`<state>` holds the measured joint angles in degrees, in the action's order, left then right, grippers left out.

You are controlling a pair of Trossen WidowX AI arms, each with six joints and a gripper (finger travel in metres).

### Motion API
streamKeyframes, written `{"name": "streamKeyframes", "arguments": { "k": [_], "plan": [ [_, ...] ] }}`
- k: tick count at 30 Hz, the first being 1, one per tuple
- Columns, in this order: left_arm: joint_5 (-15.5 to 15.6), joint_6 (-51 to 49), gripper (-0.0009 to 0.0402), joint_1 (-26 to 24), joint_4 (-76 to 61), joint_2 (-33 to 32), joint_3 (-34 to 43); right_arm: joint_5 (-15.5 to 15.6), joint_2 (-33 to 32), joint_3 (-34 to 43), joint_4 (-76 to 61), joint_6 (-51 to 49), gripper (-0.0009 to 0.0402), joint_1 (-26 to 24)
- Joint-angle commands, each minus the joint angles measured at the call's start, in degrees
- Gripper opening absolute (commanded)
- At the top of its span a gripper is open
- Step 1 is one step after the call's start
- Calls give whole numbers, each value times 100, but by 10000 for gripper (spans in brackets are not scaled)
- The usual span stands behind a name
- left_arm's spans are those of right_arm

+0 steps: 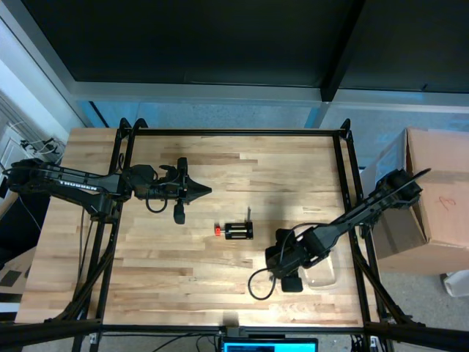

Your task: Remove the USB-C connector from the USB-C receptacle and place in the container

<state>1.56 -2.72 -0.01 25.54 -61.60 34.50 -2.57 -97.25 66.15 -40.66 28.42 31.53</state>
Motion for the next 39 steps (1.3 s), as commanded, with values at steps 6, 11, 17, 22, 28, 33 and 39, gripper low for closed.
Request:
{"name": "streamKeyframes", "arguments": {
  "k": [6, 11, 17, 22, 28, 33, 39],
  "plan": [
    [0, 2, 0, 2, 0, 0, 0, 70, -831, 741, -83, -527, 208, 68],
    [0, 2, 0, 2, 2, 0, 0, 203, -1060, 791, -90, -710, 208, 87],
    [0, 2, 0, 2, 2, 0, 0, 396, -1305, 793, -31, -949, 208, 155],
    [0, 2, 0, 0, 0, 0, 0, 280, -1394, 791, 11, -990, 208, 160],
    [0, 2, 0, 2, 0, 0, 0, 212, -1473, 791, 33, -1005, 184, 160],
    [0, 2, 0, 2, 2, 0, 0, 214, -1473, 778, 61, -1099, 145, 160],
    [0, 2, 0, 2, 2, 0, 0, 214, -1471, 778, 63, -1099, 64, 157]
  ]
}}
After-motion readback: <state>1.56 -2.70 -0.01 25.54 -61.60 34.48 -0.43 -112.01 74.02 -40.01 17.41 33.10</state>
